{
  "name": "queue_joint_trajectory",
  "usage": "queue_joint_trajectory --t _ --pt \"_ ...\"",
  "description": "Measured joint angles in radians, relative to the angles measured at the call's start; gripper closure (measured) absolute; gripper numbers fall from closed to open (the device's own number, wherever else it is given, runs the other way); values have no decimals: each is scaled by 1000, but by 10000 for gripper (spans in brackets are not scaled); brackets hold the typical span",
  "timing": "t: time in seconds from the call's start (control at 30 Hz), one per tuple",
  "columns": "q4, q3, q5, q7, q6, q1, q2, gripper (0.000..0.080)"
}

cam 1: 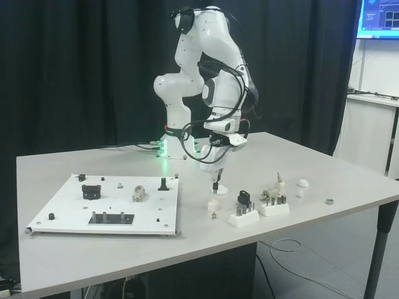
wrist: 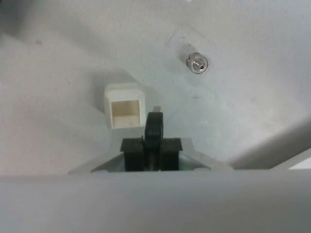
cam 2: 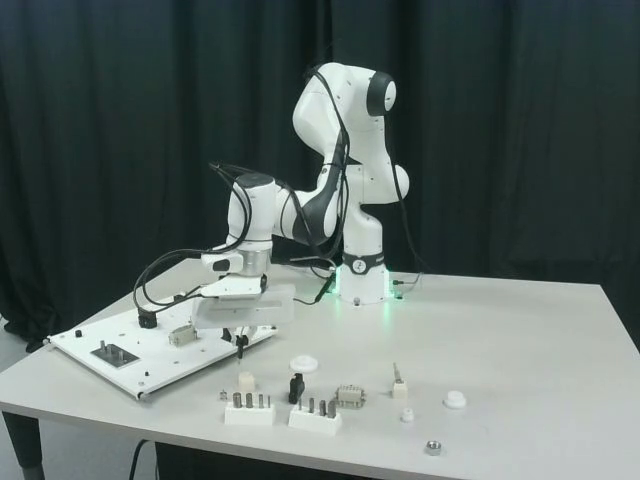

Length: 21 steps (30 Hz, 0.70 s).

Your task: Insert USB.

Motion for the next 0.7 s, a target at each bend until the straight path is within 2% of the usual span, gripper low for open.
queue_joint_trajectory --t 0.7 --pt "8 0 0 0 -7 -3 0 738"
